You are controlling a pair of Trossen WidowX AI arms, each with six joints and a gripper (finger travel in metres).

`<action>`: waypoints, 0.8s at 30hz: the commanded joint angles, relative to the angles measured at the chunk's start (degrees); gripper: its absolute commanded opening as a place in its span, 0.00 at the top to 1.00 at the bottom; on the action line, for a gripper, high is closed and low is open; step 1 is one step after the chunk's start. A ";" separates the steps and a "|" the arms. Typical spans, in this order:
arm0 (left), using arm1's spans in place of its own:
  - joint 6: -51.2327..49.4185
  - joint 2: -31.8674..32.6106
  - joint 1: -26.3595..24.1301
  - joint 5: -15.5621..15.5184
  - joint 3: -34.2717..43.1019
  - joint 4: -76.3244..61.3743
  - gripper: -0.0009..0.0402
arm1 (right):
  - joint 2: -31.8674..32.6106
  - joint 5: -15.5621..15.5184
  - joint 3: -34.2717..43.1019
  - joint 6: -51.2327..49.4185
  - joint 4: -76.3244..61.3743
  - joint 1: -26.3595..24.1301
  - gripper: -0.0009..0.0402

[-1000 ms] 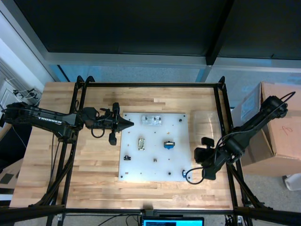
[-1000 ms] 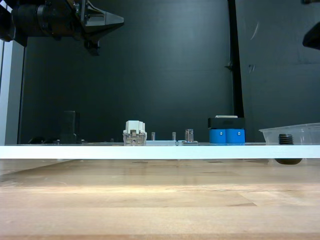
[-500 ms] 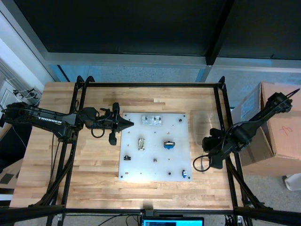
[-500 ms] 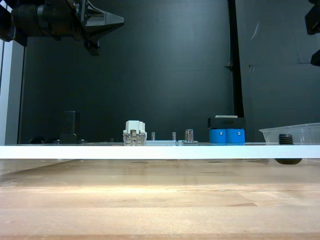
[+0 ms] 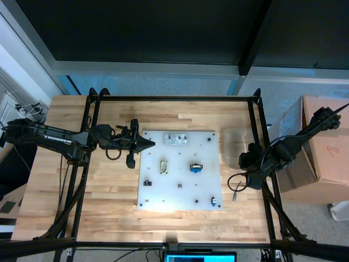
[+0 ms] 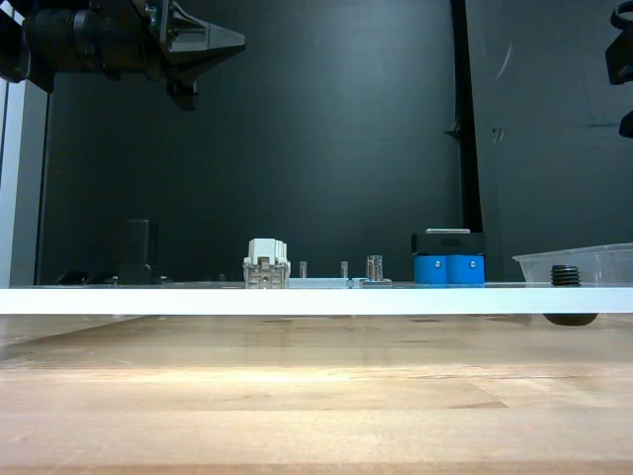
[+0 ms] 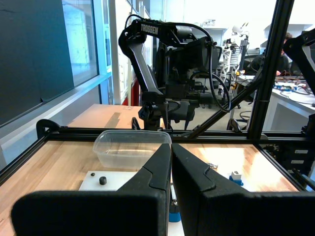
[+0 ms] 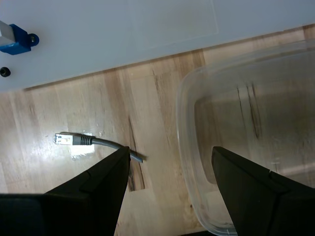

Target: Remove the RJ45 connector from the taskboard and place in the container

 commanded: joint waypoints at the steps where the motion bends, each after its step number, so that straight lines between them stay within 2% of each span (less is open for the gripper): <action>1: 0.02 0.02 0.00 0.02 0.02 0.02 0.98 | 0.07 0.00 0.02 -0.07 0.11 0.02 0.41; 8: 0.02 0.02 0.02 0.02 0.02 0.02 0.98 | 1.25 -0.20 0.02 -0.79 1.25 0.04 0.41; 14: 0.02 0.02 0.02 0.02 0.02 0.02 0.98 | 5.42 -4.42 0.09 -7.19 6.47 0.61 0.41; 19: 0.02 0.02 0.00 0.00 0.02 0.02 0.98 | 9.77 -5.29 0.11 -17.20 10.23 2.78 0.41; 24: 0.02 0.02 0.02 0.02 0.02 0.02 0.98 | 15.23 -8.98 0.15 -22.80 13.14 4.44 0.41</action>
